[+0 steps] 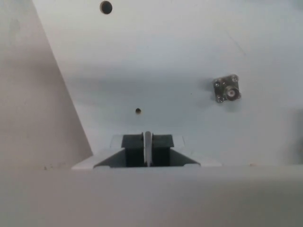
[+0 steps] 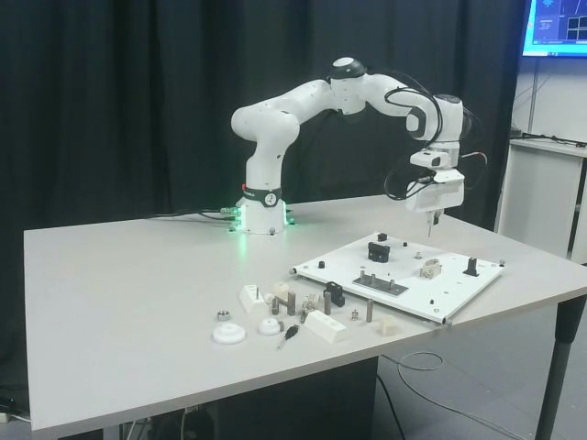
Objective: Place round peg 1.
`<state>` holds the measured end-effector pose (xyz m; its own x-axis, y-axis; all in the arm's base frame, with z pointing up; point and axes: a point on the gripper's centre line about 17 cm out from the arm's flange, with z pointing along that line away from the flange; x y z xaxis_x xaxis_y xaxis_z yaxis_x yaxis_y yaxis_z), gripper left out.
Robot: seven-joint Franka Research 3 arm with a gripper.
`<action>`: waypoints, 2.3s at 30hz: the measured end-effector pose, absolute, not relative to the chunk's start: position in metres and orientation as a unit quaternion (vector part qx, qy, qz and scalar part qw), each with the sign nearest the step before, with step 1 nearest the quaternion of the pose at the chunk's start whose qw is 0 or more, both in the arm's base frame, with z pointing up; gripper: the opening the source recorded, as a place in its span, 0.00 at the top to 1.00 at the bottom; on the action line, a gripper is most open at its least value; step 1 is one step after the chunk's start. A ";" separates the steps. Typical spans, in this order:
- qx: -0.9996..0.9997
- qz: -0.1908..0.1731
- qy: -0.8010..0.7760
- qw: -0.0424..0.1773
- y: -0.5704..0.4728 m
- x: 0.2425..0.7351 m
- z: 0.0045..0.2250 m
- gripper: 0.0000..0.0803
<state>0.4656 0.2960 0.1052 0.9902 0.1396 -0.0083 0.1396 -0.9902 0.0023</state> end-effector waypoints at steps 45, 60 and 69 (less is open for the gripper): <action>0.998 -0.004 0.070 0.000 0.296 0.465 0.109 0.96; 0.997 0.012 0.069 0.024 0.280 0.478 0.116 0.96; 0.996 0.027 0.069 0.056 0.245 0.494 0.131 0.96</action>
<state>0.4942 0.2451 0.1307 0.9891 0.1402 0.0458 0.1342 -0.9842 0.1153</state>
